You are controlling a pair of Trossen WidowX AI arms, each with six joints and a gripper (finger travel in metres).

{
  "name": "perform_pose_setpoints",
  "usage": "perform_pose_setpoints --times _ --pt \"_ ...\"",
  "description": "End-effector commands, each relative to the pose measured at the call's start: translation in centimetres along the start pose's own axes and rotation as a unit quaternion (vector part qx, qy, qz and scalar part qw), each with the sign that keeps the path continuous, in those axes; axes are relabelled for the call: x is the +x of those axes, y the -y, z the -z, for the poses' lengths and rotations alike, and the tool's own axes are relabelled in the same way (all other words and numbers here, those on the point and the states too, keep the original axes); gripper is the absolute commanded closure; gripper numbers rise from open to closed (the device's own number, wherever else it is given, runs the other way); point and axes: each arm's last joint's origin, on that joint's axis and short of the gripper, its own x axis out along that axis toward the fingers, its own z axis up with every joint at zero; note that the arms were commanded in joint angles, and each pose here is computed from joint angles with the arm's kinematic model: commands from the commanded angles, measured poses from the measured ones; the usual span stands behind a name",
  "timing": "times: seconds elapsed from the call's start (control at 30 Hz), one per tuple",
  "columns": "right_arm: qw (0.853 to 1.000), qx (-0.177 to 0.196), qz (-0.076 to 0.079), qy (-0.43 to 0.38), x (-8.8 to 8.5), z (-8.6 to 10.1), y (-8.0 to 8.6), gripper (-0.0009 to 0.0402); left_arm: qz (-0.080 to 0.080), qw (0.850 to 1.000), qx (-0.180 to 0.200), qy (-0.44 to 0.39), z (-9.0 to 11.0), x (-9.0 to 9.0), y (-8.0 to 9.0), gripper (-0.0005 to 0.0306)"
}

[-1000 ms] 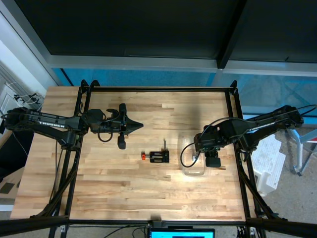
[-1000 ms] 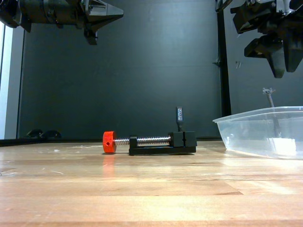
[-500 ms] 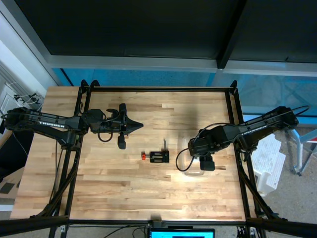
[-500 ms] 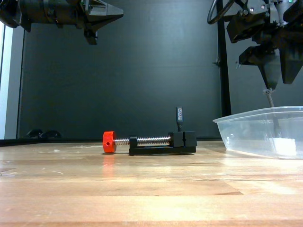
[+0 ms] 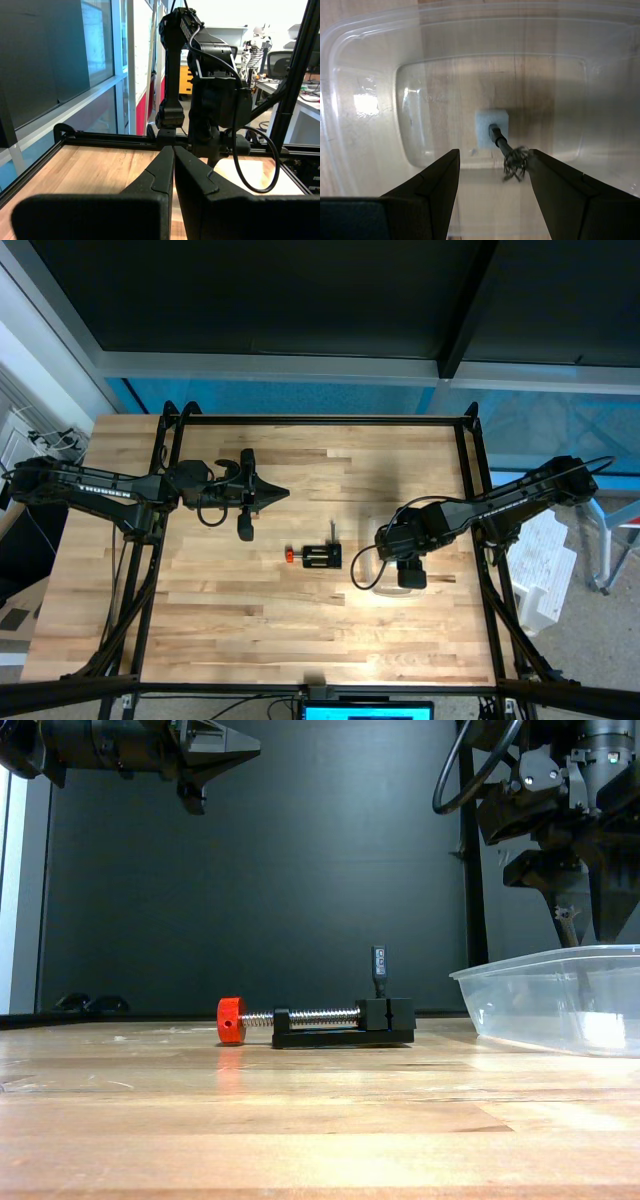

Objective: Pick the usb-c connector and install on the hub

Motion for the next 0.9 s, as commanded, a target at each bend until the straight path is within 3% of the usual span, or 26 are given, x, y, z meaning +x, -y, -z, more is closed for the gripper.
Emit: perform_pose_setpoints --times 0.03,0.47,0.9 --pt "1.0 0.0 0.007 0.004 0.6 0.1 0.0 0.0205 0.0 1.0 0.0 0.0 0.0 0.0 0.0 0.03" --pt "1.0 0.011 0.002 0.019 2.5 0.7 0.0 0.0207 0.0 1.0 0.0 0.0 0.0 0.0 0.0 0.03" --pt "0.999 0.012 -0.002 0.029 3.5 1.1 0.0 0.0256 0.0 1.0 0.0 0.0 0.0 0.0 0.0 0.03"
